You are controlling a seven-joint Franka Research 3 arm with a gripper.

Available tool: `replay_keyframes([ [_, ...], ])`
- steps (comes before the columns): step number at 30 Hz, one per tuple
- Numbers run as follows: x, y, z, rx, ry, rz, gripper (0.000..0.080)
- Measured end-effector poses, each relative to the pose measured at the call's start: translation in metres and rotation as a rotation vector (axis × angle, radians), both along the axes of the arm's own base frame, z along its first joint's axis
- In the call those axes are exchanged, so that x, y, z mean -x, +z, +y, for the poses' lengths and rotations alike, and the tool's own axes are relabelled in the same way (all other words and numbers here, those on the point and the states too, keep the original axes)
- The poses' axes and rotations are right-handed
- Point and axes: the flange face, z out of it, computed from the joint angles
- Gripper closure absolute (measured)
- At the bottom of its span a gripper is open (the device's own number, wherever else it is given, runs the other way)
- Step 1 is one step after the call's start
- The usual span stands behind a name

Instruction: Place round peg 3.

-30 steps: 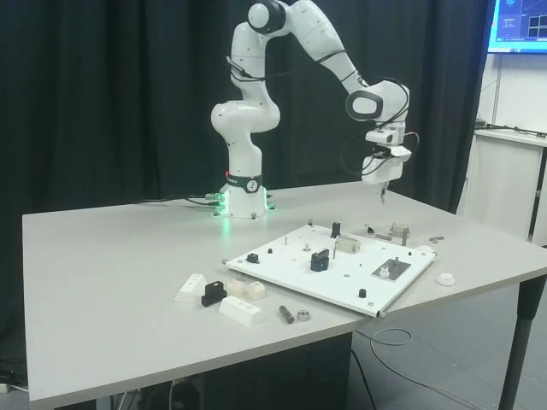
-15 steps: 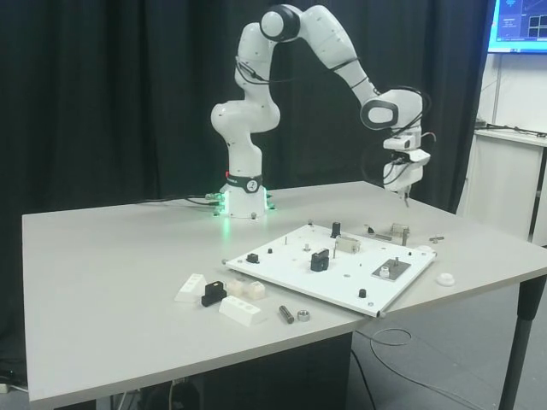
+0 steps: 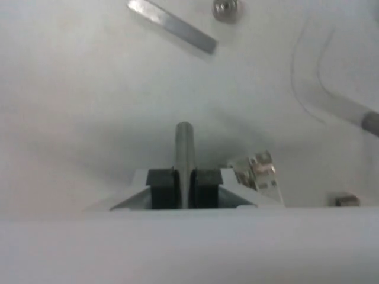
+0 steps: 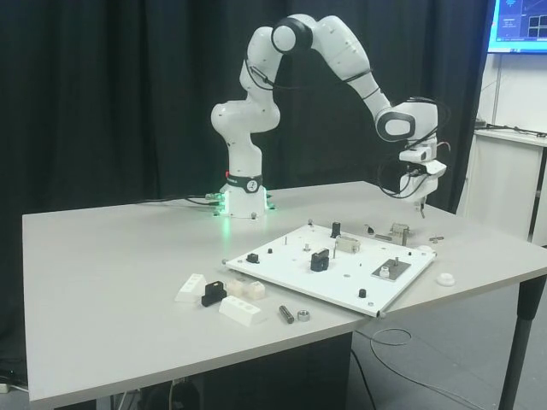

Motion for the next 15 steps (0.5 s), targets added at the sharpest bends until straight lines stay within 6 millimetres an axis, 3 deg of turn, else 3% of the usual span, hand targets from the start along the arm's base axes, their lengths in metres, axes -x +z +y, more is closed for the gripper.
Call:
replay_keyframes([
  [7,-0.010,-0.012,0.011,-0.005,-0.002,0.012,0.0735],
  [15,-0.007,-0.023,0.025,0.012,0.011,0.014,0.0735],
])
